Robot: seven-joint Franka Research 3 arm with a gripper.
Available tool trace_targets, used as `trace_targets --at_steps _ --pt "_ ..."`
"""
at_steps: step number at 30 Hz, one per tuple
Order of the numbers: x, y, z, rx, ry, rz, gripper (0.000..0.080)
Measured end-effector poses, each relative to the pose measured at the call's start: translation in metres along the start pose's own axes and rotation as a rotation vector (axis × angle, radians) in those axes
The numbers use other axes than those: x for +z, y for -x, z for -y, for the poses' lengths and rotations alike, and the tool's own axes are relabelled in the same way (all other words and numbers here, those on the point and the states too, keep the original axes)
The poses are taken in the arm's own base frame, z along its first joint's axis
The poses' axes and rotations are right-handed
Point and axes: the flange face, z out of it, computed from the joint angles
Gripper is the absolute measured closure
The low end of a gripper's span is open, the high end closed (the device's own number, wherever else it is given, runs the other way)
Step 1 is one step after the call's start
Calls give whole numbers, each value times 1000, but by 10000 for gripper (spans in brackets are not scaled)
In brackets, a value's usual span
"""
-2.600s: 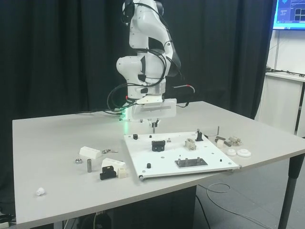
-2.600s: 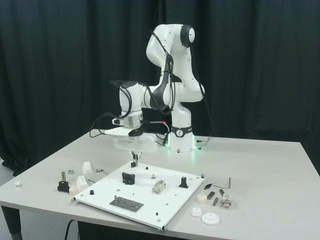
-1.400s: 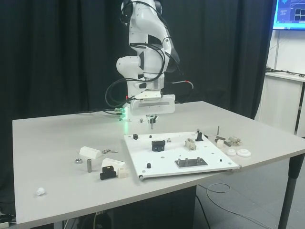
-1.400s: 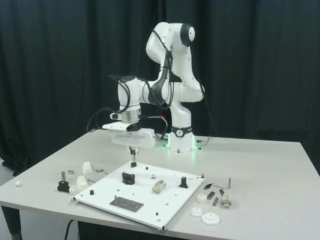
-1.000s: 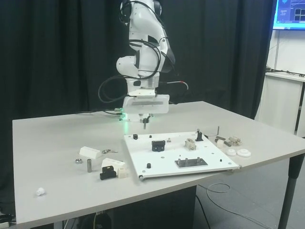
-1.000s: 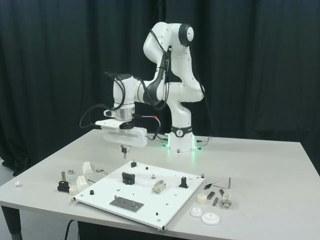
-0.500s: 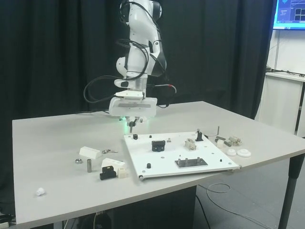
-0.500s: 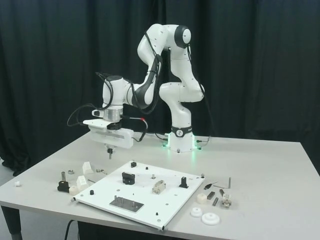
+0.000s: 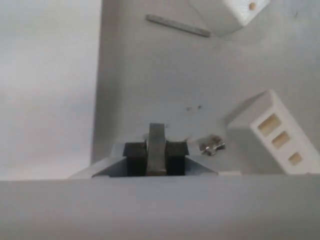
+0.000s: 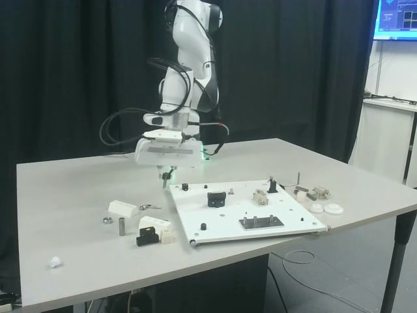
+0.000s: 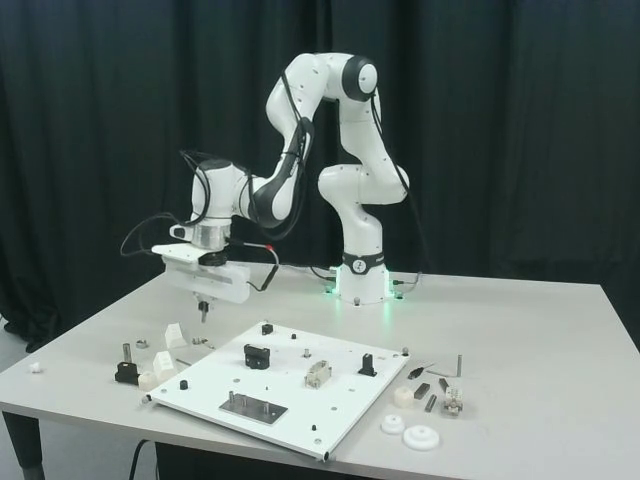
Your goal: Place square peg 2.
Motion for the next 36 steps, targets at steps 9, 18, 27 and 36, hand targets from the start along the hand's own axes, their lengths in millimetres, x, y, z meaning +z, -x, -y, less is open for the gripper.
trace_targets --at_steps 9,18,27,36 --pt "19 -8 -10 -22 -12 7 728" --pt "35 -14 -13 -22 -25 16 728" --pt "49 -16 -11 -35 -43 24 728" --pt "61 -20 -9 -42 -58 31 728"
